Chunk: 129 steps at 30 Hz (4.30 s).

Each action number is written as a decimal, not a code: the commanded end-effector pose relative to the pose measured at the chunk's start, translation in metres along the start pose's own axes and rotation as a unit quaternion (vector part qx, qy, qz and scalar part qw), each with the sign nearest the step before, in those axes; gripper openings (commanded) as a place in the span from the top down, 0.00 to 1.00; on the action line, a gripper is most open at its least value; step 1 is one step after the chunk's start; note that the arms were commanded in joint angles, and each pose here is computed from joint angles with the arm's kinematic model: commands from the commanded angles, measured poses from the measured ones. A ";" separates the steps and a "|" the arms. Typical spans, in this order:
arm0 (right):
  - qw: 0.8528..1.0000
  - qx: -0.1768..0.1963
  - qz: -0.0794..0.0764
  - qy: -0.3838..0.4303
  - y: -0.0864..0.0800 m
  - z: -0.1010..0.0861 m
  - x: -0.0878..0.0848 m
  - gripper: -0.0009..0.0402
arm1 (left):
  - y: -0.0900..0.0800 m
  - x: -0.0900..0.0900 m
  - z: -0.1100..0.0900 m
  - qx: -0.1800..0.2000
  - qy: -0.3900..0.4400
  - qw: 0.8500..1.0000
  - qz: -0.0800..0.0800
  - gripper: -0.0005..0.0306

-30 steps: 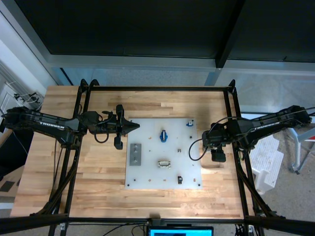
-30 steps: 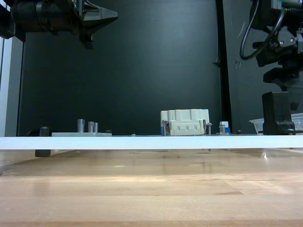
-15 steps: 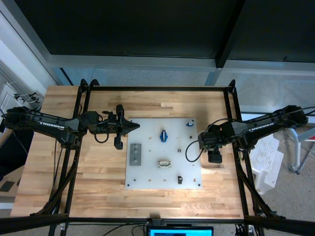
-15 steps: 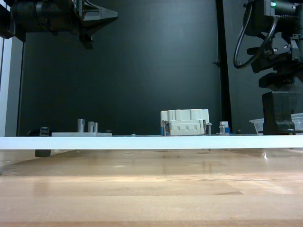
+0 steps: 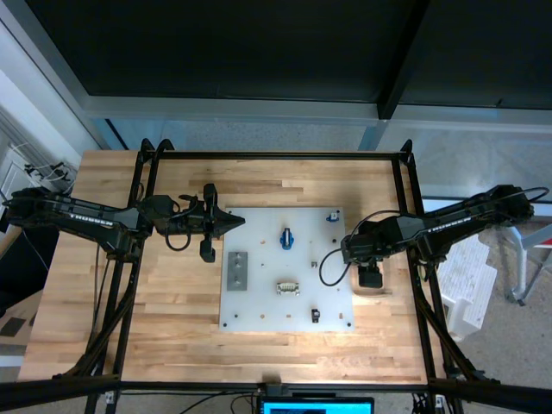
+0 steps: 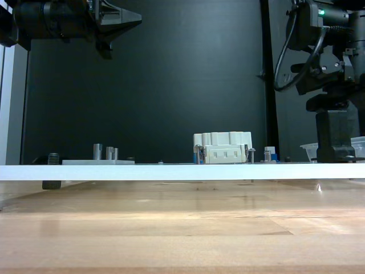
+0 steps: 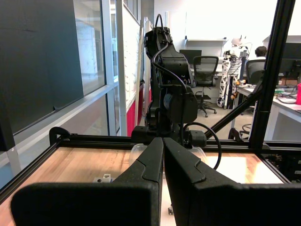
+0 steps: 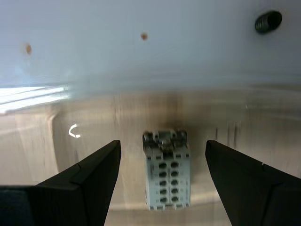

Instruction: Pick the HAN10E connector and install on the hub

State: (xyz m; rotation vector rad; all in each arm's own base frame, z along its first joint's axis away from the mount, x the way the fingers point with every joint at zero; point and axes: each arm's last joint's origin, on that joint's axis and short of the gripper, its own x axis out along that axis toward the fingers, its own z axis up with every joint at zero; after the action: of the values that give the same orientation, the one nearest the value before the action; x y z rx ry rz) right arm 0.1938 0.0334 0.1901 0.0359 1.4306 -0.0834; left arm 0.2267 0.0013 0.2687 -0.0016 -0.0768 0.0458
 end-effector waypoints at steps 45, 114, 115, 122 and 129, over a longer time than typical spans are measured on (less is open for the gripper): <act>1.000 0.001 0.002 -0.008 0.009 0.026 0.037 0.98 | 0.000 0.000 0.000 0.000 0.000 1.000 0.000 0.98; 0.998 0.017 0.016 -0.054 -0.013 -0.038 -0.056 0.97 | 0.000 0.000 0.000 0.000 0.000 1.000 0.000 0.98; 0.998 0.016 0.015 -0.052 -0.013 -0.040 -0.058 0.97 | 0.000 0.000 0.000 0.000 0.000 1.000 0.000 0.98; 0.998 0.015 0.015 -0.051 -0.014 -0.043 -0.062 0.97 | 0.000 0.000 0.000 0.000 0.000 1.000 0.000 0.98; 0.998 0.014 0.015 -0.051 -0.014 -0.043 -0.062 0.97 | 0.000 0.000 0.000 0.000 0.000 1.000 0.000 0.98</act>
State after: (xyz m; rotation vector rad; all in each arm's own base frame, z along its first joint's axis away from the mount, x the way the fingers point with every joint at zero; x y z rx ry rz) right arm 0.1418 0.0250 0.2456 0.0762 1.3269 -0.0810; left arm 0.2267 0.0013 0.2685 -0.0016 -0.0761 0.0458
